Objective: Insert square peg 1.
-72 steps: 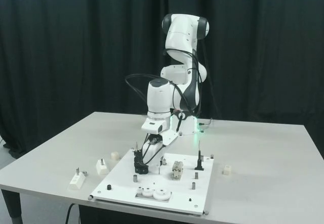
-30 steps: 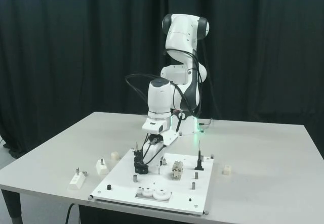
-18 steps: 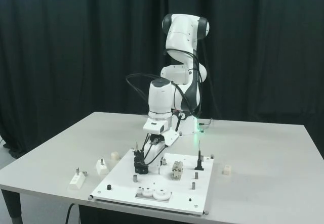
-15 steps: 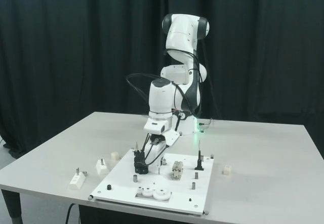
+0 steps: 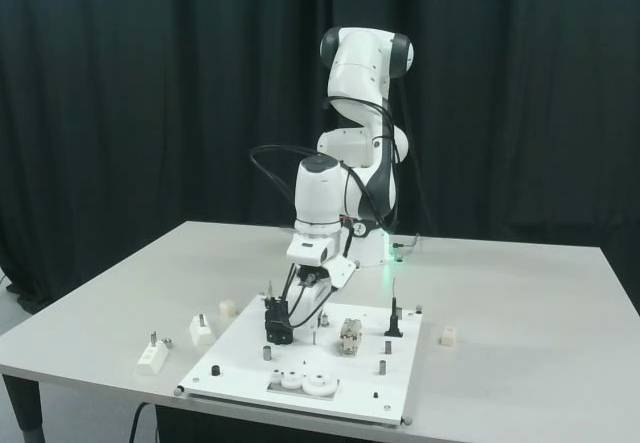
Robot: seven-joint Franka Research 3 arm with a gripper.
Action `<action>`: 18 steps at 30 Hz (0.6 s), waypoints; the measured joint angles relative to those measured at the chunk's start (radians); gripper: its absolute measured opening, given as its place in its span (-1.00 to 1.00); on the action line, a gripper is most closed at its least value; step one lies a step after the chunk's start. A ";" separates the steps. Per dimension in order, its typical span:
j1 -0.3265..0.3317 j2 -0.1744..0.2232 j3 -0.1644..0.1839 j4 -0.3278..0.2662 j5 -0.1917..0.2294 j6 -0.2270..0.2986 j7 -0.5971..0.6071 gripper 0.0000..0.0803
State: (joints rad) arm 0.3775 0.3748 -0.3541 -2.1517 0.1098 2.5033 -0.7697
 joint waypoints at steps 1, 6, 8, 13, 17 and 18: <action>0.000 0.000 0.000 0.000 0.001 0.000 0.000 -0.95; 0.000 0.000 0.000 0.000 0.014 0.001 0.019 -0.95; -0.001 0.000 0.000 0.000 0.019 0.001 0.031 -0.95; -0.001 0.000 0.000 -0.001 0.023 0.003 0.071 -0.95; -0.001 0.000 0.000 -0.002 0.023 0.006 0.101 -0.95; -0.001 0.000 0.000 -0.003 0.023 0.007 0.108 -0.95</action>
State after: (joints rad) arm 0.3761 0.3745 -0.3538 -2.1544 0.1324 2.5107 -0.6616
